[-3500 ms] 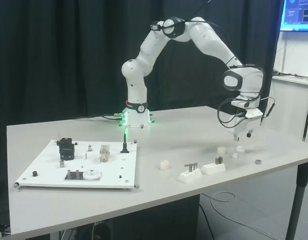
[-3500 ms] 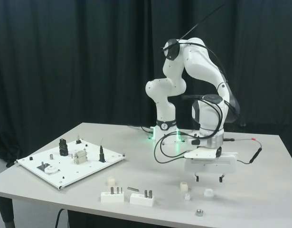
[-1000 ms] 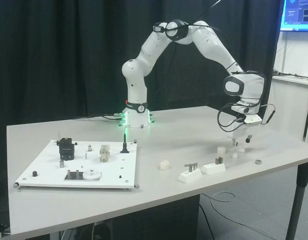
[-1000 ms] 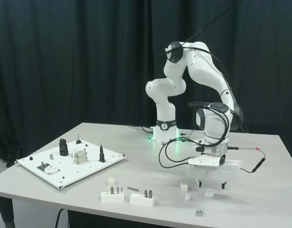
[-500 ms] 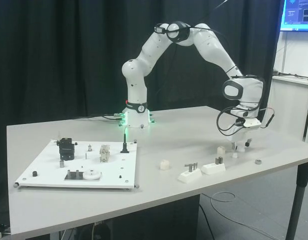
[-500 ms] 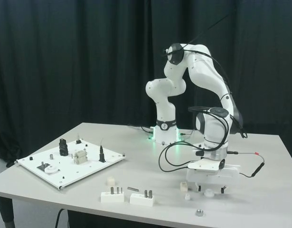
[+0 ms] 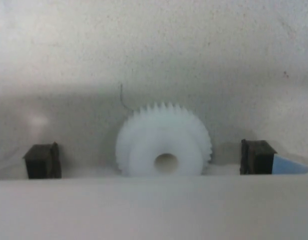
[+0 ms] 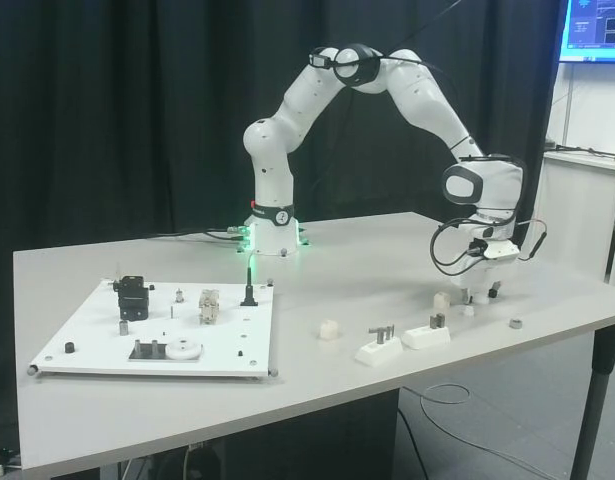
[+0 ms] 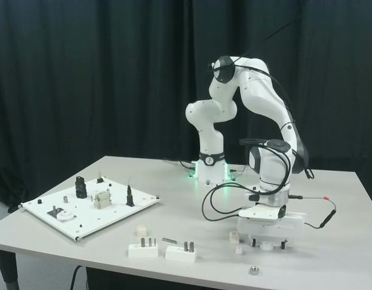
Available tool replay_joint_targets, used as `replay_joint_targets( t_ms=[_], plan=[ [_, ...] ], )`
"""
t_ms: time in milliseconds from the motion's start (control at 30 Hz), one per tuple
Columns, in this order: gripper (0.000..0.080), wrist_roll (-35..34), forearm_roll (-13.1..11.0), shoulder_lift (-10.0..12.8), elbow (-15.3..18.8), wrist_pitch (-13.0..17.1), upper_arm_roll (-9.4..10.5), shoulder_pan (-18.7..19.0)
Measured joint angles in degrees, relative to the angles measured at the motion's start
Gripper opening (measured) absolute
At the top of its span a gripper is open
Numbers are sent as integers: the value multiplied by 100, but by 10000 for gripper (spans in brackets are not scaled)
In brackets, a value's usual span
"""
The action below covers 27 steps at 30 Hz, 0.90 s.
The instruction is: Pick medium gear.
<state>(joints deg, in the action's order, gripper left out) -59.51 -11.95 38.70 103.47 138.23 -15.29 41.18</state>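
- On my wrist feed the gear [image 7: 164, 147] lies flat on the table [image 7: 154, 45], white, teeth all round and a hole in the middle, directly between the two black fingertips [image 7: 42, 161].
- The gear sits roughly midway between them, a little nearer one fingertip than the other, with bare table showing on both sides.
- The gripper [image 9: 268, 243] is spread wide; neither fingertip touches the gear and it holds nothing.
- From the second room view the gripper is down at table level, fingertips at the surface on either side of the gear [image 9: 267, 245].
- In the first room view I see the gripper [image 8: 481, 296] low over the table's far right part, near a small white block [image 8: 442, 300] and a dark nut [image 8: 514, 323].
- Well apart, to the left, lies the white board [image 8: 87, 345] with its fixtures.
- Against the frame from 3.5 s ago, the arm has come down: then the gripper hung clear above the gear, now it brackets it.
- The gear lies in the same place as before.
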Motion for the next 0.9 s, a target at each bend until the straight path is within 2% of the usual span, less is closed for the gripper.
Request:
replay_joint_targets(
  t_ms=[267, 300, 600, 633, 900],
  plan=[
    [800, -66, -4, 12, 1, 97, 33, -20],
    [689, -66, -4, 13, 1, 107, 38, -22],
    [689, -66, -4, 20, 5, 165, 50, -40],
    [396, -66, -4, 19, 5, 165, 51, -44],
    [398, -66, -5, 11, 4, 166, 51, -67]
  ],
)
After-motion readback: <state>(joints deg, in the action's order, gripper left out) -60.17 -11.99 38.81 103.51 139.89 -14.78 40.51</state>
